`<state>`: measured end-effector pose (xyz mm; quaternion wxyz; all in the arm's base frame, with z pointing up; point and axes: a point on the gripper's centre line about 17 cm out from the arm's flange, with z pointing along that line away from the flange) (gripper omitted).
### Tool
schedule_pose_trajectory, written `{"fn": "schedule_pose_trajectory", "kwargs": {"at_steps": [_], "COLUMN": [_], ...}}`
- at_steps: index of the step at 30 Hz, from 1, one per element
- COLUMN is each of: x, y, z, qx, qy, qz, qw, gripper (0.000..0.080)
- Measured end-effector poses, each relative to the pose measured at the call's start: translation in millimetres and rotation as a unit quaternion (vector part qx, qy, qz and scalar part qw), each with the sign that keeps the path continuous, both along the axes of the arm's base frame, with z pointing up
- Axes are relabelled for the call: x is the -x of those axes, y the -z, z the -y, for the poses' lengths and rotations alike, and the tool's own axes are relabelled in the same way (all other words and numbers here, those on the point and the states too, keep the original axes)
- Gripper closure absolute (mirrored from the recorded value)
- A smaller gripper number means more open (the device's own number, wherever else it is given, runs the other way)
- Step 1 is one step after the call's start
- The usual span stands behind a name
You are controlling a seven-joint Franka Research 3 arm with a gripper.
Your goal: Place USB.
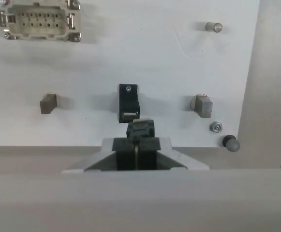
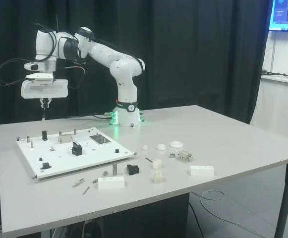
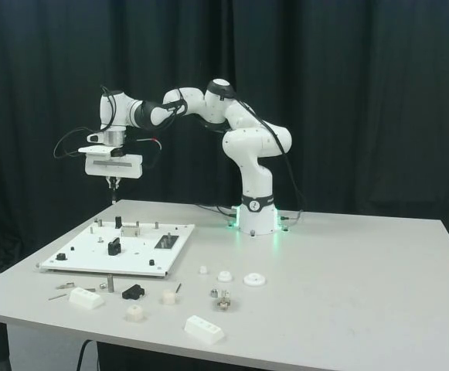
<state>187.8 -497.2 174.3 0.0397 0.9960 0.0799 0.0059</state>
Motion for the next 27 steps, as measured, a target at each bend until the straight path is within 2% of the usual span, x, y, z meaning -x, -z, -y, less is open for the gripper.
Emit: {"fn": "schedule_pose_trajectory", "kwargs": {"at_steps": [9, 14, 20, 27], "x": [-6.1, -20.0, -47.5, -90.2], "y": [-1.1, -3.3, -6.0, -7.2], "z": [-2, -8, -26, -64], "qx": [-0.001, -0.009, -0.024, -0.048], "qy": [0.014, 0.008, -0.008, -0.034], "qz": [0.006, 0.021, 0.046, 0.077], "qw": [0.9999, 0.9997, 0.9986, 0.9953], "gripper": [0.0792, 0.0792, 0.0793, 0.0793]}}
